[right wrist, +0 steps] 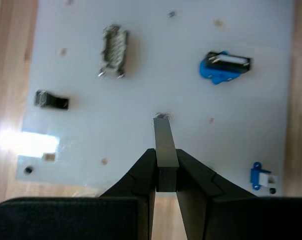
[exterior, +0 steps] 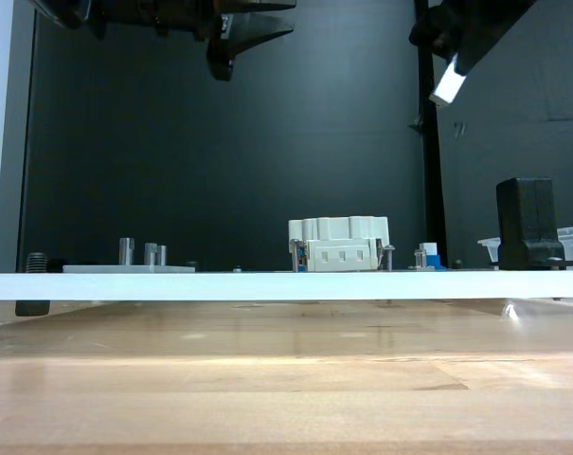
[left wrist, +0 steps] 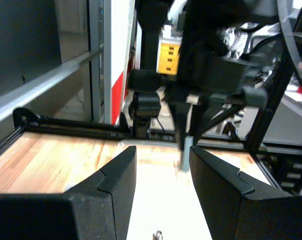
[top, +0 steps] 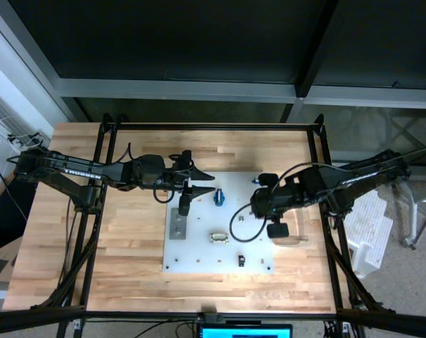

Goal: Pick the 16mm bar and install on taskboard

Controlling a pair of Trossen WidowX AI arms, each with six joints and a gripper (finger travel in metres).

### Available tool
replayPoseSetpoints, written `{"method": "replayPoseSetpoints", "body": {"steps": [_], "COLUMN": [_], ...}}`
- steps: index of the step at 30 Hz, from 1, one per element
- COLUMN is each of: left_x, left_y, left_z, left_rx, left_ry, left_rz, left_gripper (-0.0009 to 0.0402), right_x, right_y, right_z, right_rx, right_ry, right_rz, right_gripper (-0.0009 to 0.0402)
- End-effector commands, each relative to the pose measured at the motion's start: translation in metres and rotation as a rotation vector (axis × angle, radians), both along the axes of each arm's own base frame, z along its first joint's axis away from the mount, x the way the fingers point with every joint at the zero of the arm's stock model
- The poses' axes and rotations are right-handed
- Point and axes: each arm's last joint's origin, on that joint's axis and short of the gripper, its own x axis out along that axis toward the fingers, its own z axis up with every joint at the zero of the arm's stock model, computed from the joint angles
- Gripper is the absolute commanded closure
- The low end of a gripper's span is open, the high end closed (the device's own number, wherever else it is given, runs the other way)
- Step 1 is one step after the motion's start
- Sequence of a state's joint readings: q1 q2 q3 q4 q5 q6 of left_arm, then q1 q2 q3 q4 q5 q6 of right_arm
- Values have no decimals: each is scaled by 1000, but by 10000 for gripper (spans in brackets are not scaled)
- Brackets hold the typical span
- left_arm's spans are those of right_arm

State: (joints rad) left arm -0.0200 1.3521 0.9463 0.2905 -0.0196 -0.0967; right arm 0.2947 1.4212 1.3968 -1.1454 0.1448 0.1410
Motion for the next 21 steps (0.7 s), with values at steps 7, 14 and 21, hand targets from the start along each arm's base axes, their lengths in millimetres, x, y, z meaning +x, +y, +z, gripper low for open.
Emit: {"method": "replayPoseSetpoints", "body": {"steps": [7,14,21], "left_x": [0,0,0], "left_y": [0,1,0], "left_z": [-1,-1,-1], "left_rx": [2,3,3], "left_ry": [5,6,7], "left_rz": [1,12,12], "left_gripper": [251,251,251], "right_x": [11,16,18], "right_y": [37,59,71], "right_z": [-5,-20,-32], "right_rx": [-34,-56,-127], "right_ry": [152,227,273], "right_rz": [168,385,586], "right_gripper": [393,393,393]}}
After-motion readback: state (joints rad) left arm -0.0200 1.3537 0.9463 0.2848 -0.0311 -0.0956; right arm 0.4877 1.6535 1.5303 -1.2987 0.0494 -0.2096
